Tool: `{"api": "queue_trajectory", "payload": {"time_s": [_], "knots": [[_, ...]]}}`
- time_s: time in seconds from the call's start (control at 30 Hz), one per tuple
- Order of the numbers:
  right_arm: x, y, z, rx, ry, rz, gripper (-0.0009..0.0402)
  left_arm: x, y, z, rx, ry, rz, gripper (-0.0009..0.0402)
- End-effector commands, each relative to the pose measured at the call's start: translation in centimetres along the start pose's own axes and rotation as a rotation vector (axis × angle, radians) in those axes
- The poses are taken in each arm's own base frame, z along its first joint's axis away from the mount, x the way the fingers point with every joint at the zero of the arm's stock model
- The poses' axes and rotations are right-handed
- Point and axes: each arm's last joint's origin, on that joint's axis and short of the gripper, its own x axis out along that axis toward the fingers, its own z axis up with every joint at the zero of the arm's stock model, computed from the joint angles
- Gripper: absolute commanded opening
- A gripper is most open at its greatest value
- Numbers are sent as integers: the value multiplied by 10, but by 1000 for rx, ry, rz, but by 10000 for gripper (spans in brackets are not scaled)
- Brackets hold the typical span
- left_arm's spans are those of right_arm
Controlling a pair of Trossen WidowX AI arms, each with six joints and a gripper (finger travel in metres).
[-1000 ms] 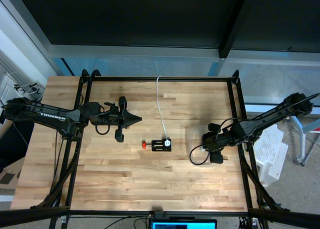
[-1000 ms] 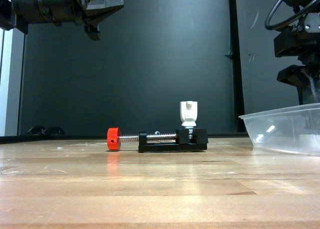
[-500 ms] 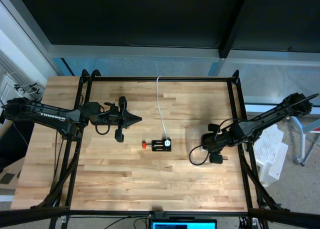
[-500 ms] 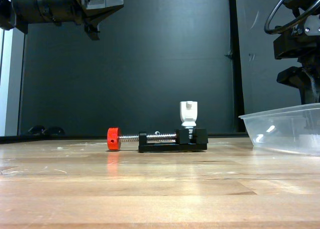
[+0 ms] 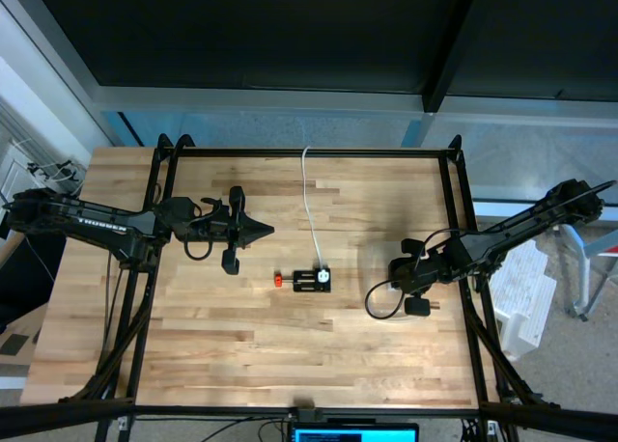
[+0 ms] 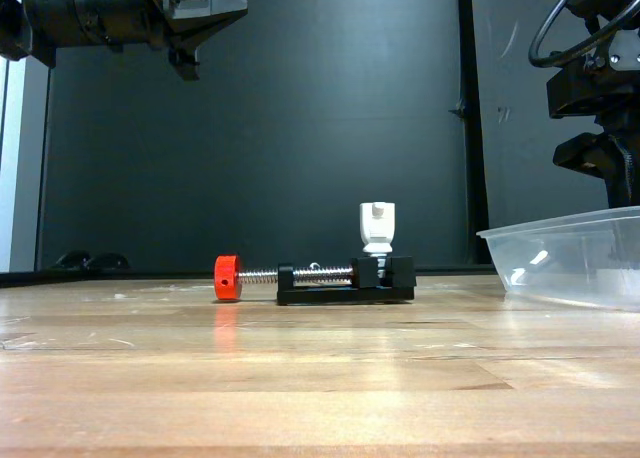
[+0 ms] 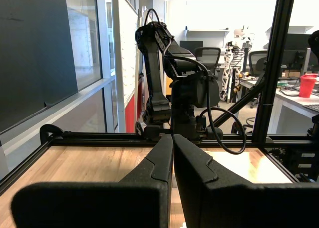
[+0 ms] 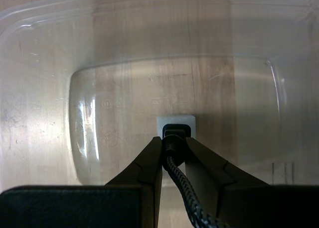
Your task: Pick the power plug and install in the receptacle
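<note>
Two-arm workcell seen from above, from table height and from both wrists. The left gripper [image 5: 263,232] hangs high over the left half of the table [image 5: 241,355], its fingers [image 7: 162,158] pressed together with nothing between them. It is well apart from every object. Near the table's centre lies a black clamp [image 5: 309,280] with a red knob [image 5: 278,280] at its left end. The receptacle [image 5: 324,275] is held at the clamp's right end, standing upright as a small white block [image 6: 377,224] in the low view, with nothing inserted. A thin white cable [image 5: 309,196] runs from it toward the far edge of the table. To the right of the clamp, and apart from it, sits a clear plastic tray [image 6: 555,263]. The right gripper [image 5: 396,271] reaches down into this tray. In the right wrist view its fingertips [image 8: 172,140] are clenched on the black collar of the power plug [image 8: 175,122], whose white body lies just beyond them over the tray floor [image 8: 124,103]. A black braided cable [image 8: 185,190] leads back from the collar between the fingers. Whether the plug rests on the tray floor or is raised above it cannot be told.
</note>
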Motion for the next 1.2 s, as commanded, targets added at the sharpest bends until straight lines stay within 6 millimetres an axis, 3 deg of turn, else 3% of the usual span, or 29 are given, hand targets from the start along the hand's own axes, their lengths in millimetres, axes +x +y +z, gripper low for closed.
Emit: {"api": "queue_trajectory", "payload": {"time_s": [0.03, 0.43, 1.03, 1.2], "knots": [[-3, 0, 2, -7, -1, -1, 5, 0, 0, 0, 0, 0, 0, 0], [-15, 1, 7, -6, -11, 4, -1, 0, 0, 0, 0, 0, 0, 0], [-89, -12, 42, -5, -19, 57, 0, 0, 0, 0, 0, 0, 0, 0], [-96, -14, 44, -6, -24, 55, 0, 0, 0, 0, 0, 0, 0, 0]]}}
